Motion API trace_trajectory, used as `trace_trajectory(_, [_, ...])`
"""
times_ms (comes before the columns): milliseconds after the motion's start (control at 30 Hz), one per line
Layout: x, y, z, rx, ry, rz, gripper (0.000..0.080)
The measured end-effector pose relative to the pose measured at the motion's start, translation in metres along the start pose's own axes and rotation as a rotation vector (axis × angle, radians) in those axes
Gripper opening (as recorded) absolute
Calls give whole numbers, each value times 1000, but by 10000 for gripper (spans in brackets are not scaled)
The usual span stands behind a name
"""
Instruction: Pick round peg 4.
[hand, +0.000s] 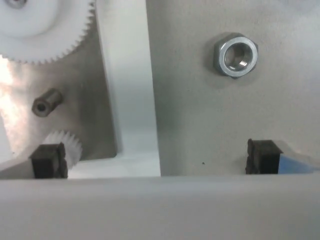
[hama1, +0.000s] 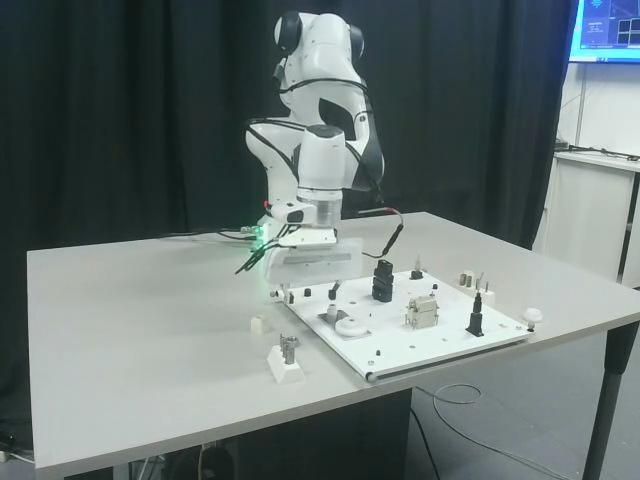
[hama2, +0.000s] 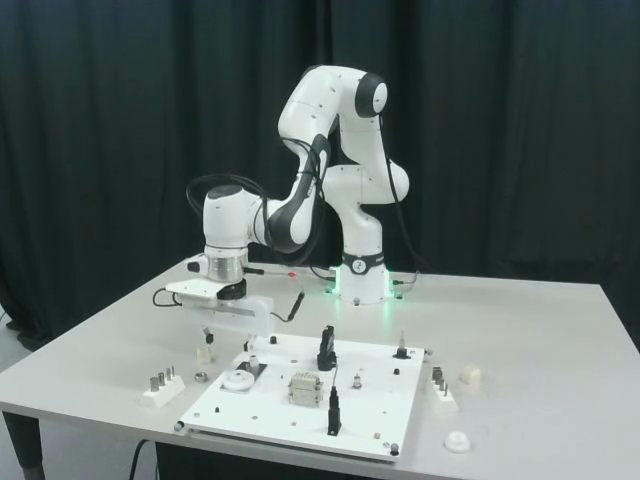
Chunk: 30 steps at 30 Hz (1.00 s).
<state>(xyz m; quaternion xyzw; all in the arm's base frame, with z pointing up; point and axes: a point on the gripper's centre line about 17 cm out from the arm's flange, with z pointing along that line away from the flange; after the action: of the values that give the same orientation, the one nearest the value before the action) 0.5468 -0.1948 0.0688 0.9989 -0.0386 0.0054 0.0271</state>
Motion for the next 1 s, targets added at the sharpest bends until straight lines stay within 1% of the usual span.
trace_trajectory(1000, [3,-5,-18,19,7,-1,800])
